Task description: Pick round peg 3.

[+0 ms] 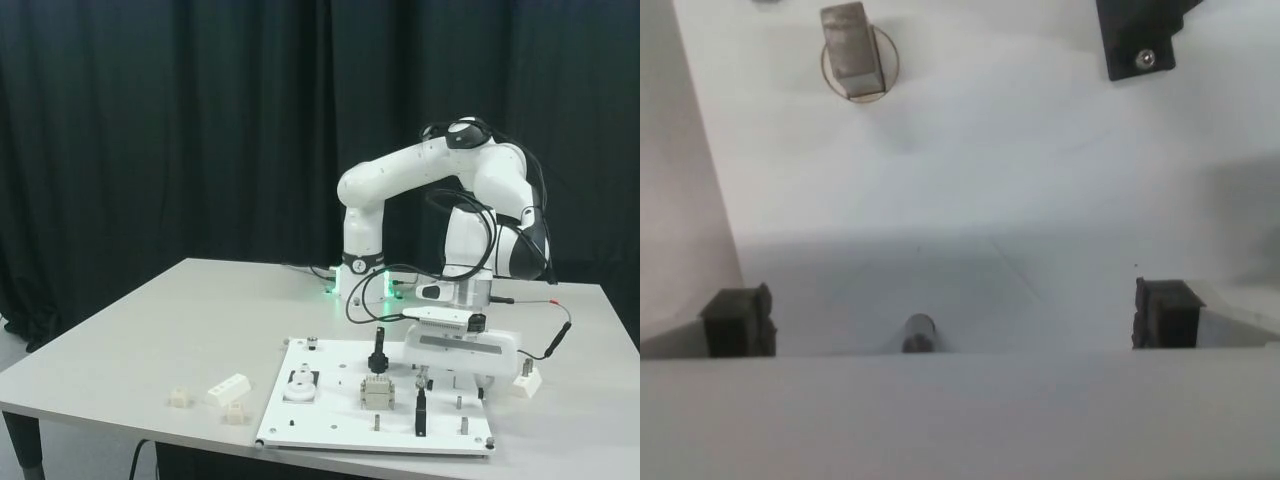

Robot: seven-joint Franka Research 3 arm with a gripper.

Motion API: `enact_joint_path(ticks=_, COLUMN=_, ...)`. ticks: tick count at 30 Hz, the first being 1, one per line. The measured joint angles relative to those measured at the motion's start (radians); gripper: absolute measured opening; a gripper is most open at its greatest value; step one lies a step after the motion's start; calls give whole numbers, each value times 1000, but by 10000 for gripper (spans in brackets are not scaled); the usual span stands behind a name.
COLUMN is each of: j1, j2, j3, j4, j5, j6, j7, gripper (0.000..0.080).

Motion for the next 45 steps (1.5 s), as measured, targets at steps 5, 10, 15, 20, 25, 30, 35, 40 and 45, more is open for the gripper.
enact_joint_path(ticks=5, j1=1, j2=0, j3=-6, j4=0, j5=-1, j6=-5, j7=0, gripper=800)
enact_joint_path(ticks=10, j1=4, j2=1, j3=-16, j4=0, j5=-1, j6=-17, j7=0, gripper=800)
enact_joint_path(ticks=15, j1=13, j2=4, j3=-33, j4=0, j5=-1, j6=-32, j7=0, gripper=800)
enact_joint_path(ticks=20, j1=25, j2=12, j3=-57, j4=0, j5=-1, j6=-60, j7=0, gripper=800)
enact_joint_path(ticks=25, j1=41, j2=20, j3=-87, j4=0, j5=-1, j6=-86, j7=0, gripper=800)
enact_joint_path(ticks=30, j1=62, j2=24, j3=-119, j4=-1, j5=-6, j6=-125, j7=-9, gripper=800)
enact_joint_path(ticks=35, j1=90, j2=24, j3=-155, j4=-1, j5=-19, j6=-177, j7=-9, gripper=800)
enact_joint_path(ticks=40, j1=124, j2=25, j3=-187, j4=-1, j5=-32, j6=-239, j7=-7, gripper=800)
enact_joint_path(ticks=45, j1=161, j2=26, j3=-212, j4=-1, j5=-45, j6=-299, j7=23, gripper=800)
